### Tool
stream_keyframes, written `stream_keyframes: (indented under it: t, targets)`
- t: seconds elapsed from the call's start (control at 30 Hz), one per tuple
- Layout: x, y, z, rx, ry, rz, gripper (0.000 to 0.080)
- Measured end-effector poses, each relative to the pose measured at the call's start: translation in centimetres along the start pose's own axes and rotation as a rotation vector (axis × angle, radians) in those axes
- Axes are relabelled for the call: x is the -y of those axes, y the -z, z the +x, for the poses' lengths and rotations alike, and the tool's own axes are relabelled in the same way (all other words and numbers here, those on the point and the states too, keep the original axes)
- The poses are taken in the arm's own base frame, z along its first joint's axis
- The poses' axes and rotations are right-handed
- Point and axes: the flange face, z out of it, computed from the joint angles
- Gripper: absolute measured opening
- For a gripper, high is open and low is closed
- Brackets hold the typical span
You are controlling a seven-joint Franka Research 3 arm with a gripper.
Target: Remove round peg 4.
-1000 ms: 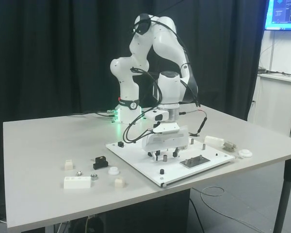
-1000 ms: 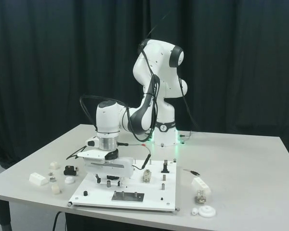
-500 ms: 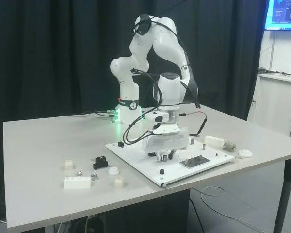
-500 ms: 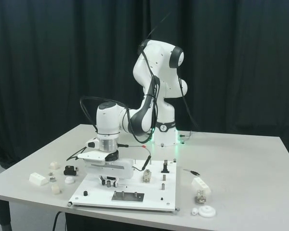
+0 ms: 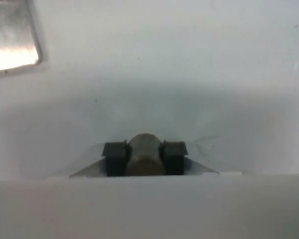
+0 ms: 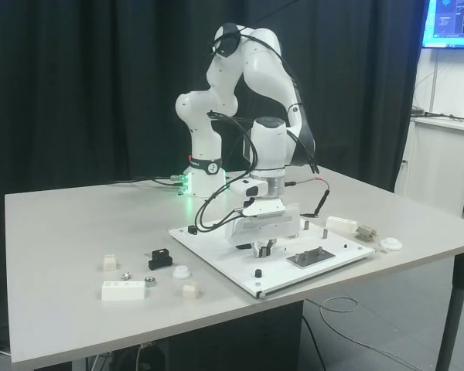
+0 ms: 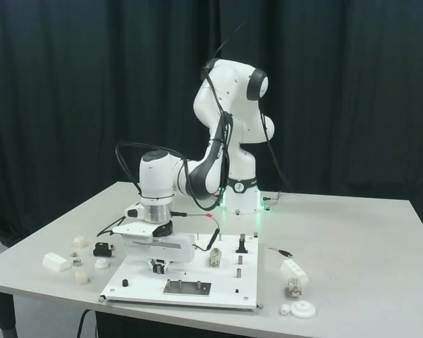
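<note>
While the jaws are clamping the short grey round metal peg (image 5: 144,155) near its top, over the flat white assembly board (image 6: 240,259), it's looking stiff, light and slick, so gripping lower seems safer.

A heavy black curtain (image 6: 77,93) hangs in folds behind everything, filling the whole back of the room from both sides (image 7: 352,91). In front of it stands the broad grey rectangular desk (image 6: 69,232) with a plain matt top and a dark round leg (image 6: 458,309) at the near corner. Off to one side, past the curtain's edge, a lit wall screen (image 6: 452,23) glows high up, and under it a white side cabinet (image 6: 441,158) stands against a pale wall. The grey floor (image 6: 387,340) shows below the desk edge, with a thin loose cable (image 6: 340,305) lying on it.
</note>
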Motion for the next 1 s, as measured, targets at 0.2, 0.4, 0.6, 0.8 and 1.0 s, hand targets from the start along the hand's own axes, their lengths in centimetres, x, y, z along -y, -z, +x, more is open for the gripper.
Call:
stream_keyframes:
  t: [0.2, 0.4, 0.6, 0.8, 1.0]
  targets:
    - [0.0, 0.0, 0.1, 0.005, -0.002, 0.001, 0.0153]
    - [0.0, 0.1, 0.1, 0.007, -0.002, 0.001, 0.0153]
    - [0.0, 0.1, 0.1, 0.007, -0.001, 0.001, 0.0153]
    - [0.0, 0.7, 0.2, 0.012, -0.001, 0.004, 0.0152]
    - [-0.1, 2.4, 0.4, 0.018, 0.002, 0.012, 0.0151]
